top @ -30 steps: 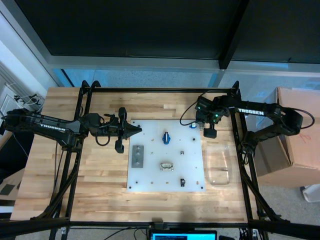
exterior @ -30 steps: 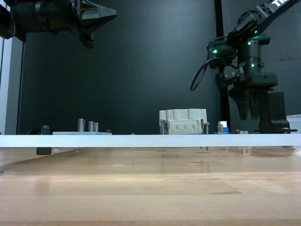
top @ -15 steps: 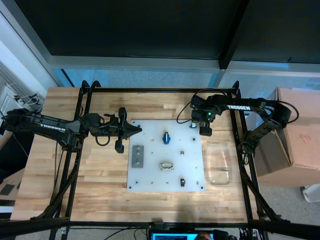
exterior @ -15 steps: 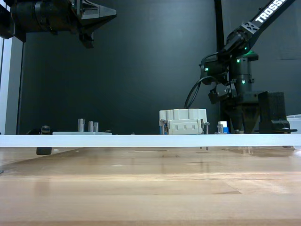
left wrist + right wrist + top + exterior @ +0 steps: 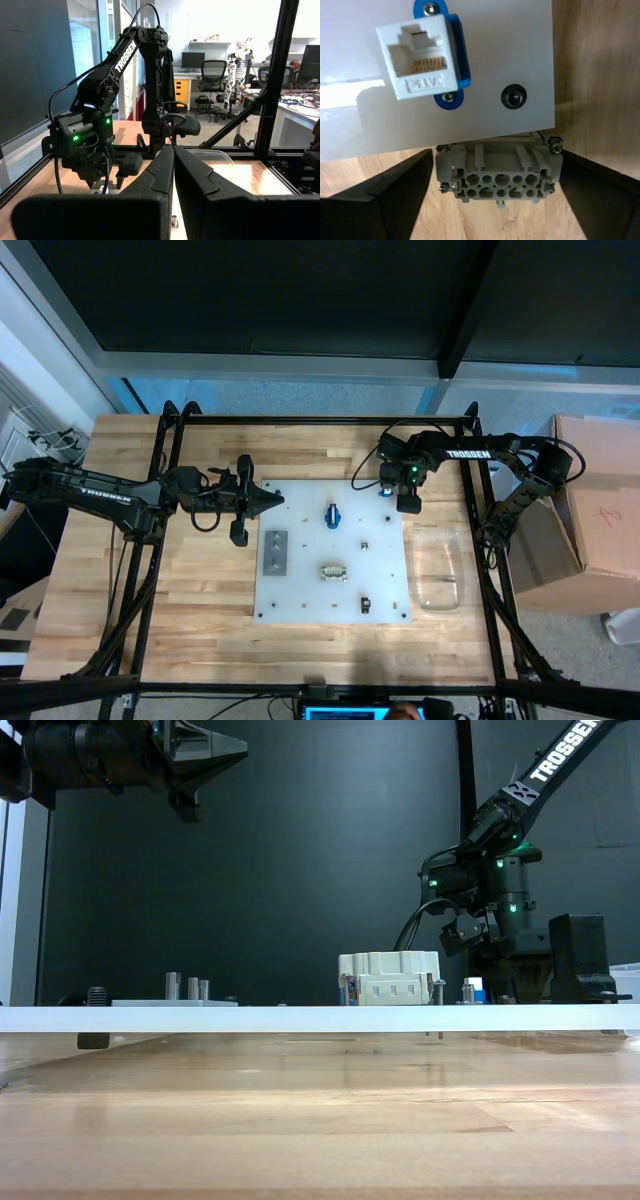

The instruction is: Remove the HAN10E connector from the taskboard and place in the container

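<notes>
**HAN10E connector at the board's far right corner, my right gripper open around it**

The HAN10E connector (image 5: 500,175) is a beige block with rows of round pin holes and a screw at each corner. It sits against the edge of the white taskboard (image 5: 300,600), with the wood of the table (image 5: 200,640) showing around its outer side. In the high view that spot is at about 1 o'clock from the board's centre, and the connector is hidden there beneath my arm. It lies at board level. I cannot tell how deep it sits in its seat.

My right gripper (image 5: 405,504) is down at board level over the connector, its jaws spread just wider than the block. Its black fingers (image 5: 375,200) flank the two short ends. I cannot tell whether they touch the block. Just beside the connector, on the board, is a white network jack (image 5: 417,55) in a blue mount.

The clear container (image 5: 437,575) lies on the table just beside the board's right edge, at about 5 o'clock from the right gripper.

Near the board's centre stands another beige block (image 5: 333,573) with screws. At 10 o'clock from it lies a grey plate (image 5: 274,552) with short posts.

My left gripper (image 5: 278,499) hangs high above the board's far left corner, at about 10 o'clock from the centre. It points right, with its two fingers pressed together.
</notes>
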Robot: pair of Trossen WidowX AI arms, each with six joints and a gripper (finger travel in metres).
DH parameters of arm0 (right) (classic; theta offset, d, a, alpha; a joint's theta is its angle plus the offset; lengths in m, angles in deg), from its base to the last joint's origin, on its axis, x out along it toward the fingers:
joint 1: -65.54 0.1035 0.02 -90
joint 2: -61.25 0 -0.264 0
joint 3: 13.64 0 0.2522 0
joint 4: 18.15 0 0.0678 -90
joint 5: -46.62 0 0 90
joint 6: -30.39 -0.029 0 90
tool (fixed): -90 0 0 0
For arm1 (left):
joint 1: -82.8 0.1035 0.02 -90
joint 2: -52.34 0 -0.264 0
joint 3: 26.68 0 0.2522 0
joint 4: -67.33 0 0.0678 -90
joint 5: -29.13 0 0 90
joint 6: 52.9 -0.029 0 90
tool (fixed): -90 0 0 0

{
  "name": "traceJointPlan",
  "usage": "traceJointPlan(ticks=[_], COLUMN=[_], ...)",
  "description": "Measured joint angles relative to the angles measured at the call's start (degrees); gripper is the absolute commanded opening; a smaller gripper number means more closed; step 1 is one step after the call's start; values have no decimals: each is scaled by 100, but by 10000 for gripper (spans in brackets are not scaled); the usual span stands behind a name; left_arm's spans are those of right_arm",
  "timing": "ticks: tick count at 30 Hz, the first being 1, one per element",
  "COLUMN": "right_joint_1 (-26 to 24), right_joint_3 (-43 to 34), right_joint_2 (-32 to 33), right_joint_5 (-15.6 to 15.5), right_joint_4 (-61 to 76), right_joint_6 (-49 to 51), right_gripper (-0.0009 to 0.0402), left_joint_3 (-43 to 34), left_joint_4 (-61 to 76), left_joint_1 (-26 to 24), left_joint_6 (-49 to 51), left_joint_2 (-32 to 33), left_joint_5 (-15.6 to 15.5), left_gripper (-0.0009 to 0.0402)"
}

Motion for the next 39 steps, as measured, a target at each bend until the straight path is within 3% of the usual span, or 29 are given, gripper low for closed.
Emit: traceJointPlan(ticks=[11, 20, 30, 39], right_joint_1=[7, 225, 1541, 3445], right_joint_3=[4, -4, -4, 0], right_joint_2=[-219, -1231, -2524, -2815], right_joint_5=[-2, 9, 0, -4], right_joint_4=[275, 1158, 1952, 2573], right_joint_6=[13, -387, -1445, -2660], right_gripper=[145, 124, 124, 124], left_joint_3=[2, 2, 0, 0], left_joint_4=[0, 0, -2, 0], left_joint_1=[0, 0, 0, 0], left_joint_6=[-2, 0, -2, 0], left_joint_2=[0, 0, 0, 0], left_joint_5=[0, 0, 0, 0], left_gripper=[0, 0, 0, 0])
